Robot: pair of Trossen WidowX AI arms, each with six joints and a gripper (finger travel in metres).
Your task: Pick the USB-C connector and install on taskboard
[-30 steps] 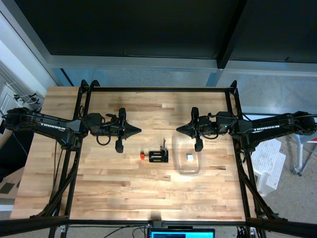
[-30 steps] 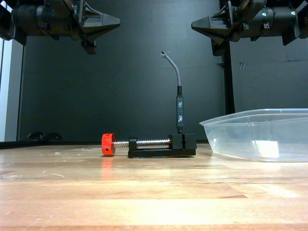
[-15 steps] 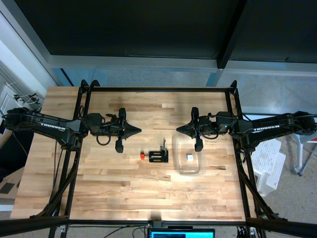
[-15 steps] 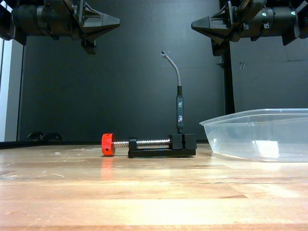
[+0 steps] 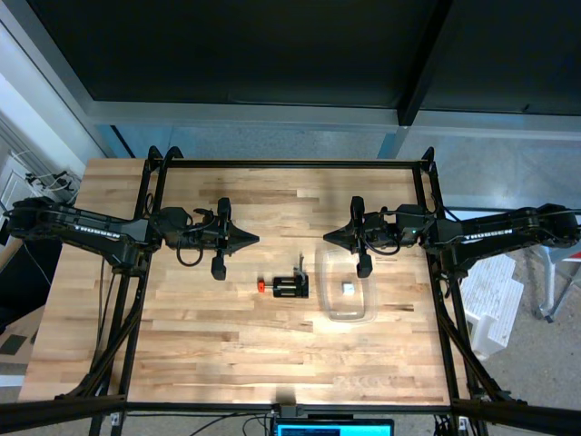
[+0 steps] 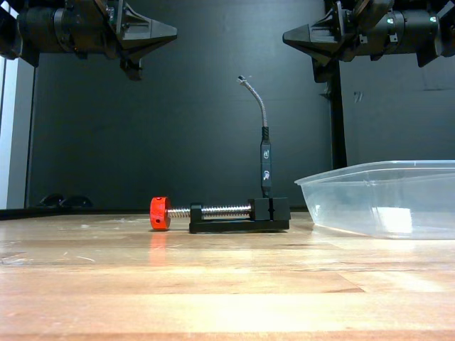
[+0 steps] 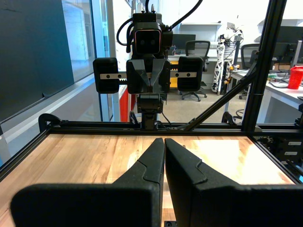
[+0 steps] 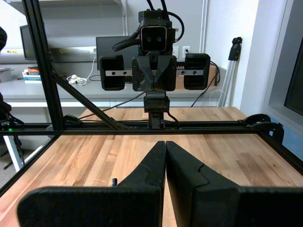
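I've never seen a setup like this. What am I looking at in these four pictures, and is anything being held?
Two robot arms stand at the side edges of the table and reach inward. One picture looks down from above and one looks level along the tabletop. The other two come from cameras on the arms, each looking along its own fingers at the opposite arm.

The left gripper and right gripper hang high above the wood, facing each other. Both are shut and hold nothing.

On the table sits the taskboard, a small black block with an orange-red knob and a thin upright part. Beside it, on the right arm's side, a clear plastic tray holds a small white piece. I cannot pick out the tiny USB-C connector.
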